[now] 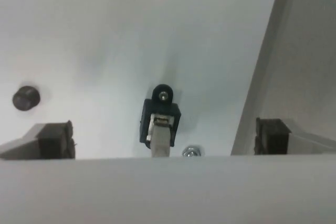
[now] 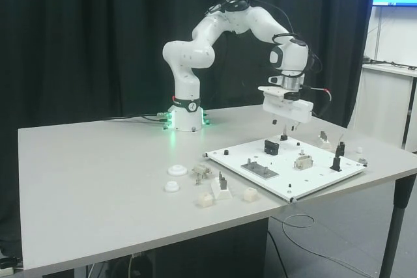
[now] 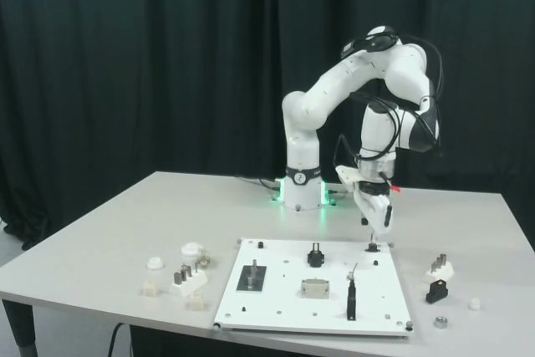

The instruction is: Pick waterproof.

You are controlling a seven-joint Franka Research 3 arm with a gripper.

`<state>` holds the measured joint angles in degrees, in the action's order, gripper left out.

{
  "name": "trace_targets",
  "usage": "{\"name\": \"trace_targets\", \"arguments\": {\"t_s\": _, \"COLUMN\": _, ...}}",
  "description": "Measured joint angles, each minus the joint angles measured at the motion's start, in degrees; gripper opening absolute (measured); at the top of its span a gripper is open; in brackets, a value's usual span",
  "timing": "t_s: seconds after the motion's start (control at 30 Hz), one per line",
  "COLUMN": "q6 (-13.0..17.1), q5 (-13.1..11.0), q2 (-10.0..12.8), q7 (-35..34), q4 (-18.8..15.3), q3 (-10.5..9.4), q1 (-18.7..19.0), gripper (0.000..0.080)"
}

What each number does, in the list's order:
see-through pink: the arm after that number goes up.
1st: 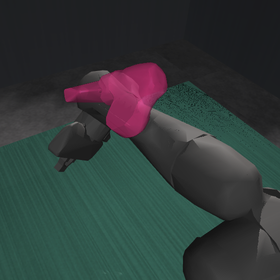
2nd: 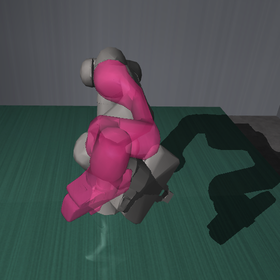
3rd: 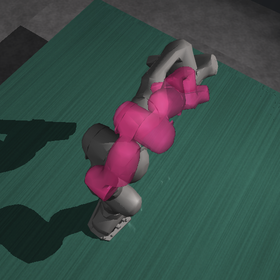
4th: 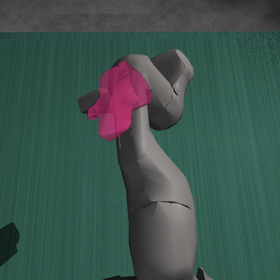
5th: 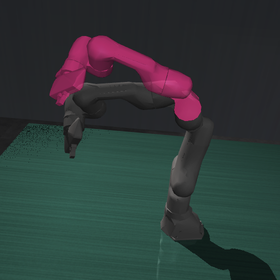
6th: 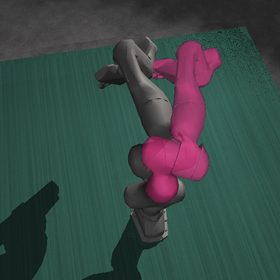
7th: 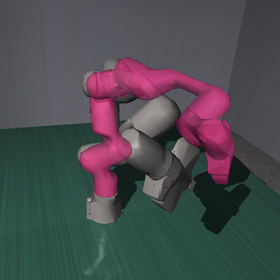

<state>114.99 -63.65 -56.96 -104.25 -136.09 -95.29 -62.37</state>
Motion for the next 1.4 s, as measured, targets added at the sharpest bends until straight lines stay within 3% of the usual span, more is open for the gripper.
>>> {"name": "trace_targets", "arguments": {"t_s": 0.1, "q6": -0.34, "q5": 0.02, "q2": 0.00, "q7": 0.19, "q4": 0.00, "q3": 0.49, "q1": 0.00, "gripper": 0.0550}}
{"name": "trace_targets", "arguments": {"t_s": 0.13, "q6": -0.43, "q5": 0.03, "q2": 0.00, "q7": 0.22, "q4": 0.00, "q3": 0.61, "q1": 0.00, "gripper": 0.0789}}
{"name": "trace_targets", "arguments": {"t_s": 1.1, "q6": -0.05, "q5": 1.48, "q2": -0.10, "q7": 1.91, "q4": -0.04, "q3": 1.93, "q1": -0.48, "gripper": 0.0800}}
{"name": "trace_targets", "arguments": {"t_s": 1.4, "q6": 0.34, "q5": 2.36, "q2": -0.47, "q7": 3.56, "q4": -0.04, "q3": 3.77, "q1": -0.98, "gripper": 0.0800}}
